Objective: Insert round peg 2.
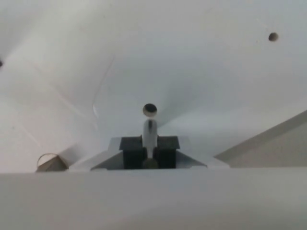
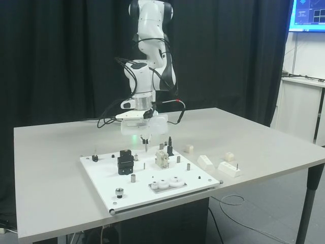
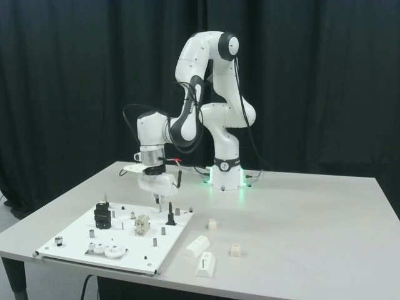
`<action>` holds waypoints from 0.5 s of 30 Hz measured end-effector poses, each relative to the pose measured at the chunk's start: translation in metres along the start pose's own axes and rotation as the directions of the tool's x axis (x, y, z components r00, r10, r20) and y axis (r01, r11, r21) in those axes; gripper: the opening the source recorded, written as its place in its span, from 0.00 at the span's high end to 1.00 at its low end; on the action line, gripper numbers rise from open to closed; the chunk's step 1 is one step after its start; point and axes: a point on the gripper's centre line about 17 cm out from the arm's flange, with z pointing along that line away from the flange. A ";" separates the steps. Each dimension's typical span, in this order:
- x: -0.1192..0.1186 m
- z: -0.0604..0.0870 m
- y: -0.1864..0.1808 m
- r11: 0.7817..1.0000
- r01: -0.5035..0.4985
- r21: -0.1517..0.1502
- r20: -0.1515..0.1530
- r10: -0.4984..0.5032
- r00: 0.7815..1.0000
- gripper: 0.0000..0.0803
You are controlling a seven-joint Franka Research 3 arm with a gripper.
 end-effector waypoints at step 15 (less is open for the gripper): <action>0.001 0.000 0.000 1.000 -0.003 0.004 -0.005 0.003 1.000 0.93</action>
